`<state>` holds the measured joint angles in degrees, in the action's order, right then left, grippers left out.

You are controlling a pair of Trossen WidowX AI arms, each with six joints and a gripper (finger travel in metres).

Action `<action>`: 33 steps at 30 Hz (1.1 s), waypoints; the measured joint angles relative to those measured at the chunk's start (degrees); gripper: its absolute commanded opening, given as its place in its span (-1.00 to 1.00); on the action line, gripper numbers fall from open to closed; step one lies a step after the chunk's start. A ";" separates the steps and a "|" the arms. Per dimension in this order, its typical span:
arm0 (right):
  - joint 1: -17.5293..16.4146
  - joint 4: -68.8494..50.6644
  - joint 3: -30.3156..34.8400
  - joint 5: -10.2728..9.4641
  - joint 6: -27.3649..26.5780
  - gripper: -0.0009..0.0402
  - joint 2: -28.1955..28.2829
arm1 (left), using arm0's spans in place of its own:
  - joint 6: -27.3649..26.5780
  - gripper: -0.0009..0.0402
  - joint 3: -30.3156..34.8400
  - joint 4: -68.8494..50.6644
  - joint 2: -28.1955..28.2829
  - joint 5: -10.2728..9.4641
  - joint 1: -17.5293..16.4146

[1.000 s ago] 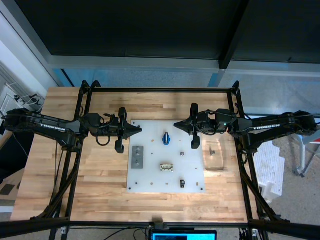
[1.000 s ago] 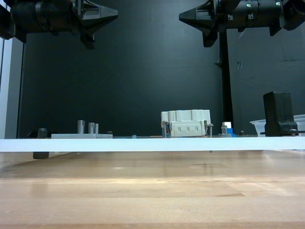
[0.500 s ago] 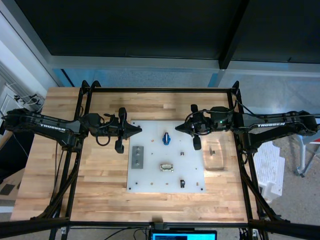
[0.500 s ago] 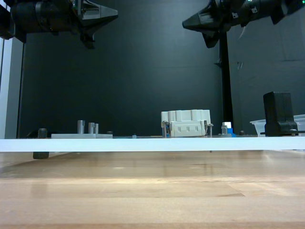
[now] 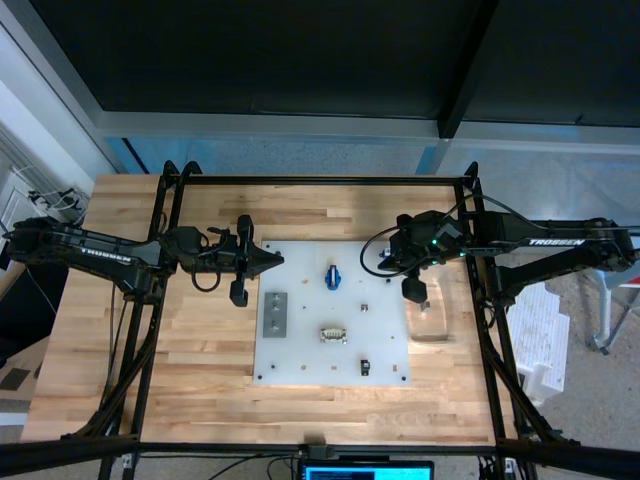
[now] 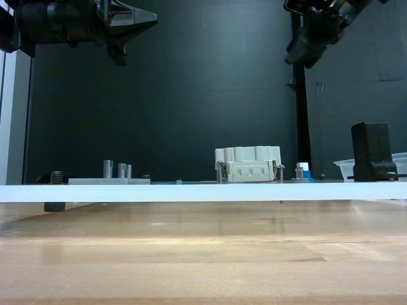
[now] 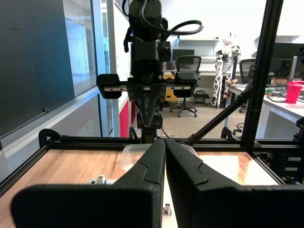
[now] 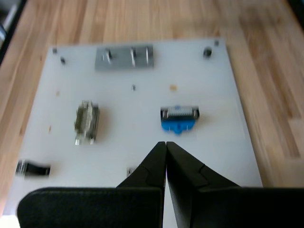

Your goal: Pick the 16mm bar and install on taskboard

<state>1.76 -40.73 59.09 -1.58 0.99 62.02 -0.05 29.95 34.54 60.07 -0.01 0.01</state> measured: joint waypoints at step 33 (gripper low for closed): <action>-7.30 -37.59 3.98 2.73 3.32 -0.96 0.46 | 0.00 -0.96 -0.02 0.00 0.00 0.00 0.00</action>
<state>-5.54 -78.32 63.07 1.15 4.32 62.48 -0.05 29.93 34.54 60.07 -0.01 0.01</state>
